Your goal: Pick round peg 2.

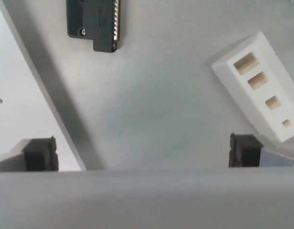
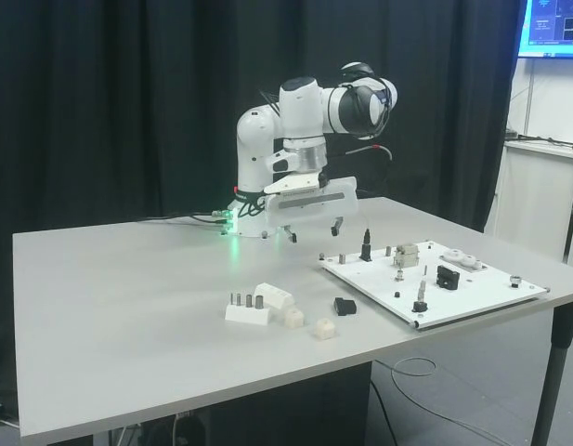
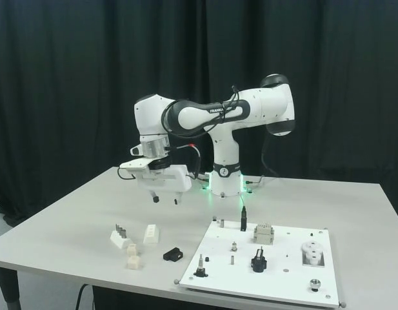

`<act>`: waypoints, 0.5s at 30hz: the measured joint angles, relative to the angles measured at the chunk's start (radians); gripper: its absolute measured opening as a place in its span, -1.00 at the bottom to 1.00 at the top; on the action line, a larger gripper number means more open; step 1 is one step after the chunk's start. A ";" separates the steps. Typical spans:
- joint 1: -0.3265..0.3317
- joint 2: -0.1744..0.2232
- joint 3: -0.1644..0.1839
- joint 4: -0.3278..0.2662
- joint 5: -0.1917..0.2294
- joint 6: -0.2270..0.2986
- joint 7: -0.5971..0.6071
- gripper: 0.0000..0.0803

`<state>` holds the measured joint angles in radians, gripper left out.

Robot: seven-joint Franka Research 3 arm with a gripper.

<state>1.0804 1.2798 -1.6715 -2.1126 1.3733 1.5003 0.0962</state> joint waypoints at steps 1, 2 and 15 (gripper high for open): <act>0.001 0.000 0.000 -0.002 0.001 0.000 0.000 0.99; 0.002 0.000 0.000 -0.004 0.002 0.000 0.000 0.99; 0.009 0.000 0.000 -0.010 0.009 0.000 -0.001 0.99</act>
